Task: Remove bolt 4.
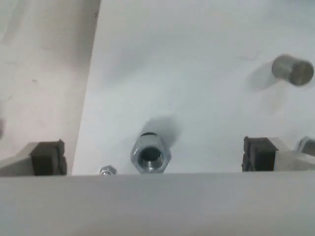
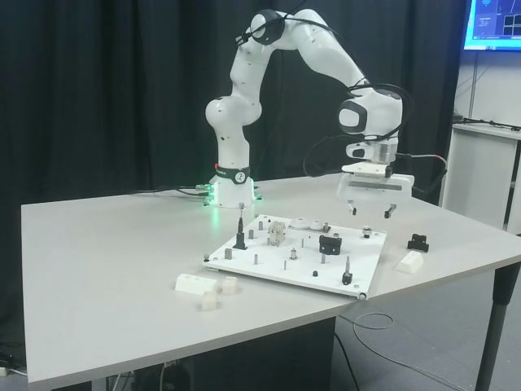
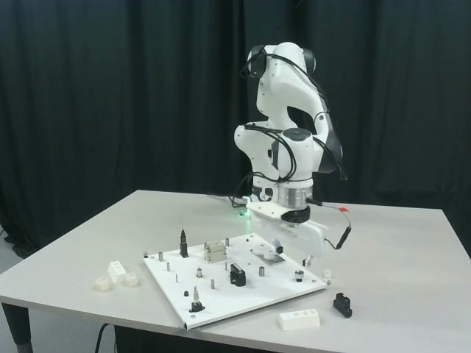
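Lab: black curtains point(image 3: 110, 95), bolted arm point(image 2: 244, 106), wall screen point(image 2: 494, 24).

Grey table point(image 2: 98, 244) under white board point(image 2: 269, 265)

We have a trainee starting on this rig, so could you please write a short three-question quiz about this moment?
1. True or false: the gripper is shut on the bolt.
2. What does the bolt stand on? A) white board B) bare grey table C) a shelf
3. Fill in: from the wrist view, the bolt sits ___ the two fingertips.

Key: 1 false, it hangs open above the bolt without touching it; 2 A; 3 between.
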Controlling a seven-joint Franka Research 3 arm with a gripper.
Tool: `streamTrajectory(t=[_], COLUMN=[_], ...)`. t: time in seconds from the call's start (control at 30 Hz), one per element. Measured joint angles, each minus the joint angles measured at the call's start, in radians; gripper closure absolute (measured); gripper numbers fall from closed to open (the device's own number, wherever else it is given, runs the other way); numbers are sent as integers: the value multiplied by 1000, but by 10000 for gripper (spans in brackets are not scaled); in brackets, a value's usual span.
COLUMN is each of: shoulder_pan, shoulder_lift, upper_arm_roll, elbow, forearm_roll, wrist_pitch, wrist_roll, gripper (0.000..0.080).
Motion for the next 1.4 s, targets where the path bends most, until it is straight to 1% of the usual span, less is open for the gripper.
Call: streamTrajectory(t=[0.17, 0.37, 0.7, 0.93, 1.13, 1.4], shoulder_pan=[0, 0, 0, 0, 0, 0], shoulder_lift=[0, 1, 3, 9, 21, 42], upper_arm_roll=[5, 12, 31, 37, 37, 38], elbow=[-9, -24, -66, -95, -106, -112], forearm_roll=[4, 18, 26, 26, 27, 34], wrist_pitch=[6, 29, 105, 159, 200, 232], wrist_roll=[87, 170, 301, 397, 419, 419], gripper=[3, 3, 3, 3, 3, 3])
